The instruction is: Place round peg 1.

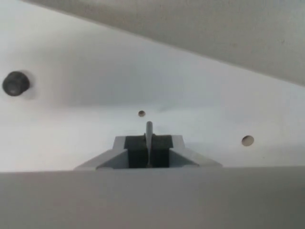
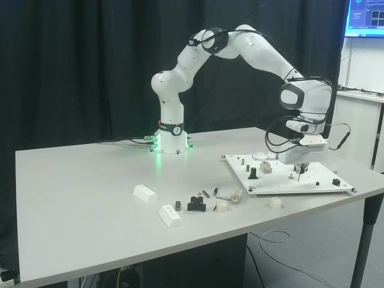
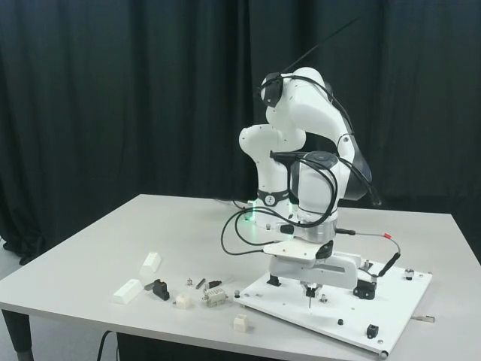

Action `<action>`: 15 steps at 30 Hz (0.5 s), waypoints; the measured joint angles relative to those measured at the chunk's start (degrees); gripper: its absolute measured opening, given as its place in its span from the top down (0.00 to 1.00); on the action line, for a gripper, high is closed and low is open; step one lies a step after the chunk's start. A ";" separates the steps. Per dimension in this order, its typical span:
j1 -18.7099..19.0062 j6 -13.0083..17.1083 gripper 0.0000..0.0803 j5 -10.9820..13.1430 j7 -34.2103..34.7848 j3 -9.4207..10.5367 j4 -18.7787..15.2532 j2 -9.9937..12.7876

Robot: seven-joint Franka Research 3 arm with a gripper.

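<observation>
Grey table (image 2: 78, 180), white board (image 2: 312, 183), white blocks (image 2: 144, 192), small loose parts (image 2: 195, 204)

Count of items on the table, by kind.
We count one white arm (image 2: 240, 51), one gripper (image 1: 148, 151), one slim grey peg (image 1: 149, 132) in it, and one white board (image 2: 288, 178). On the grey table (image 2: 78, 180) off the board we count two long white blocks (image 2: 144, 192) (image 2: 171, 215), three small white cubes (image 2: 221, 206) (image 2: 275, 203) (image 3: 240, 323), and one black clamp-shaped part (image 2: 195, 204). The small loose pieces beside them are too small to count surely. In the wrist view we count two small holes (image 1: 141, 113) (image 1: 247, 140) and one black knob (image 1: 15, 83) on the board.
</observation>
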 joint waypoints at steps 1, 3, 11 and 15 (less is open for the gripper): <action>0.00 -0.17 0.98 0.00 0.00 -0.03 0.12 0.00; 0.00 -0.38 0.98 0.00 0.00 -0.07 0.31 -0.01; 0.00 -0.82 0.98 0.00 0.00 -0.13 0.62 -0.04; 0.00 -1.23 0.98 0.00 0.00 -0.18 0.78 -0.04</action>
